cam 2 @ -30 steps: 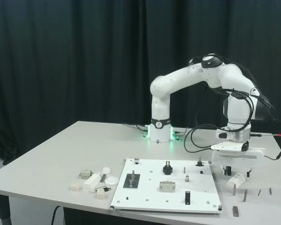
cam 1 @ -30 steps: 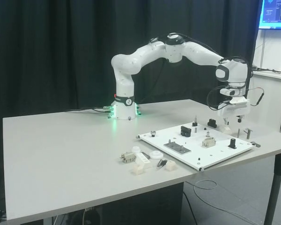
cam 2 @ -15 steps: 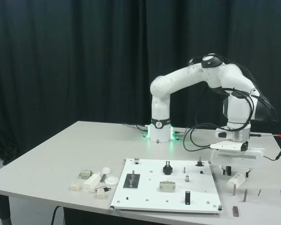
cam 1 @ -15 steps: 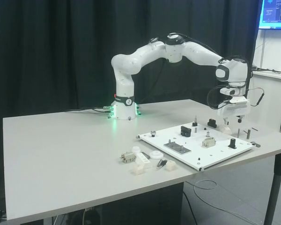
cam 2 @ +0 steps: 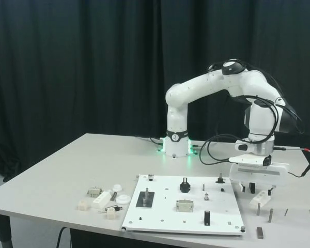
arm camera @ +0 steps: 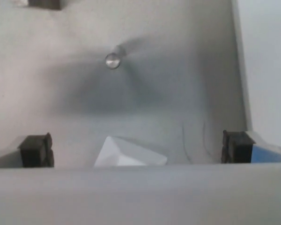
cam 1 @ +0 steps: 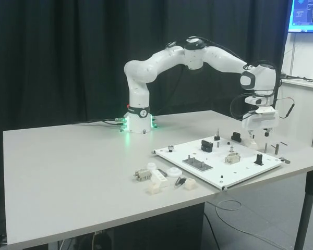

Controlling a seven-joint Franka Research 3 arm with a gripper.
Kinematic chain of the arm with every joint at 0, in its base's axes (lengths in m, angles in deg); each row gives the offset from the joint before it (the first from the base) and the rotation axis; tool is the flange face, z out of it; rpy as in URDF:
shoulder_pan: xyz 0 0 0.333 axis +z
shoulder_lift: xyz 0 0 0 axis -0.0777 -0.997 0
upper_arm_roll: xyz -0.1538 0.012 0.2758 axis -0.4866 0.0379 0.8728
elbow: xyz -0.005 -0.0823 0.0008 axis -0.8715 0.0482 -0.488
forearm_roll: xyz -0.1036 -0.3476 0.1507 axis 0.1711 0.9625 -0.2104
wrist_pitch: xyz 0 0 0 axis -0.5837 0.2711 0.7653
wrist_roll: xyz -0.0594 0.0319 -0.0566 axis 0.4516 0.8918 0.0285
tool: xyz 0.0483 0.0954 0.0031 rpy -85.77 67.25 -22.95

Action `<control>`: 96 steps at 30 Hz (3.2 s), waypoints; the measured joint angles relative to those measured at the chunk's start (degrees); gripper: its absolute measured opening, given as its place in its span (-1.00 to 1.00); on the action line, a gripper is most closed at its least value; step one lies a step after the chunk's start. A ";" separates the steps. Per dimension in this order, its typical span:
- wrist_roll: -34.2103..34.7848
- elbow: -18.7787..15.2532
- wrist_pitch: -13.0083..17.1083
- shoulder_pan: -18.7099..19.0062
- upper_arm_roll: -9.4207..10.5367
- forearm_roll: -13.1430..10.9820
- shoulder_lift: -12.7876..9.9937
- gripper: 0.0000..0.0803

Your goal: Remove BNC.

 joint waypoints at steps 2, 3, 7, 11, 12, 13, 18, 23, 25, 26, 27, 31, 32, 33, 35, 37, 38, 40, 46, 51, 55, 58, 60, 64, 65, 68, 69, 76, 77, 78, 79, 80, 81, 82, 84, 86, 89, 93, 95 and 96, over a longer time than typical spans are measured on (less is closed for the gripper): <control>0.00 0.00 0.04 -0.14 -0.07 0.35 -0.03 0.99; 0.00 0.00 0.06 -0.22 -0.12 0.48 -0.05 0.99; -0.01 0.00 0.07 -0.50 -0.50 0.80 -0.06 0.99; -0.20 0.00 0.07 -0.79 -1.01 1.27 -0.06 0.99; -0.30 0.00 0.07 -0.87 -1.15 1.40 -0.06 0.99; -0.44 0.00 0.07 -0.96 -1.28 1.49 -0.06 0.99; -0.92 0.00 -0.03 -1.42 -1.89 1.87 -0.13 0.99; -2.29 0.00 -0.05 -1.69 -2.59 2.78 -0.17 0.99; -2.35 -0.03 -0.06 -1.73 -2.91 3.01 -0.17 0.99; -2.34 -0.07 -0.06 -1.75 -3.06 3.09 -0.17 0.99; -2.28 -0.12 -0.06 -1.76 -3.22 3.18 -0.17 0.99; -1.71 -0.55 -0.09 -1.80 -4.11 3.59 -0.17 0.99; -1.58 -0.70 -0.09 -1.81 -4.31 3.71 -0.17 0.99; -1.46 -0.89 -0.09 -1.82 -4.52 3.82 -0.17 0.99; -1.10 -1.27 -0.09 -1.86 -4.85 4.04 -0.17 0.99; -0.13 -1.75 -0.11 -1.91 -5.16 4.20 -0.17 0.99; 0.51 -2.04 -0.12 -1.92 -5.29 4.32 -0.18 0.99; 1.96 -2.70 -0.12 -1.95 -5.53 4.59 -0.17 0.99; 7.57 -4.94 -0.12 -2.01 -5.99 4.75 -0.18 0.99; 10.91 -6.87 -0.15 -2.01 -6.16 4.75 -0.19 0.99; 13.29 -8.36 -0.27 -1.96 -6.41 4.75 -0.20 0.99; 17.29 -9.44 -0.32 -1.89 -6.70 4.75 -0.22 0.99; 19.44 -10.16 -0.32 -1.81 -6.87 4.75 -0.23 0.99; 21.37 -11.46 -0.31 -1.71 -7.21 4.74 -0.24 0.99; 22.02 -11.76 -0.30 -1.71 -7.28 4.73 -0.24 0.99; 24.82 -12.59 -0.19 -1.71 -7.42 4.59 -0.24 0.99; 25.94 -12.85 -0.14 -1.72 -7.45 4.48 -0.24 0.99; 33.39 -14.39 0.74 -1.81 -7.42 2.65 -0.24 0.99; 33.93 -14.61 1.05 -1.82 -7.38 2.30 -0.23 0.99; 34.36 -14.82 1.36 -1.83 -7.34 1.95 -0.23 0.99; 34.70 -15.02 1.67 -1.83 -7.29 1.65 -0.22 0.99; 35.02 -15.22 2.02 -1.83 -7.22 1.34 -0.22 0.99; 35.42 -15.47 2.39 -1.83 -7.13 0.93 -0.22 0.99; 35.72 -15.70 2.65 -1.83 -7.04 0.53 -0.21 0.99; 36.13 -16.14 3.16 -1.85 -6.82 -0.19 -0.19 0.99; 36.33 -16.49 3.58 -1.90 -6.55 -0.88 -0.18 0.99; 36.43 -16.97 4.05 -1.99 -6.07 -2.02 -0.18 0.99; 36.43 -17.46 4.43 -2.16 -5.17 -3.37 -0.17 0.99; 36.43 -17.53 4.47 -2.28 -4.74 -3.90 -0.15 0.99; 36.43 -17.53 4.50 -2.35 -4.50 -4.10 -0.14 0.99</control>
